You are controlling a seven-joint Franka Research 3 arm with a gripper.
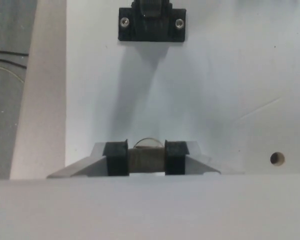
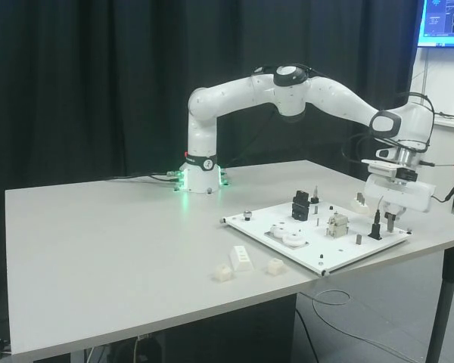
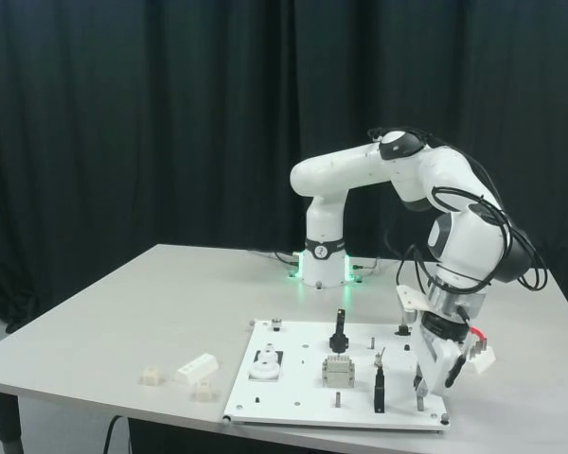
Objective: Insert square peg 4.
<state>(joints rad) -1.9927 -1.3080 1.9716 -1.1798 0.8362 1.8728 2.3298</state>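
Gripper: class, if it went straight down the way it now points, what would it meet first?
The gripper, shut on a peg, points down at the white board. Bare board surface looks to be first in line, near the board's edge, though depth is unclear.

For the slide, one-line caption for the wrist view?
Wrist view: gripper shut on a peg above the white board, black bracket ahead.

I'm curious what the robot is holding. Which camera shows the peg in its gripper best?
The wrist view: the peg sits close up, clamped between the two black fingers of the gripper. In the first room view the gripper is small and the peg barely shows. In the second room view the gripper mostly hides it.
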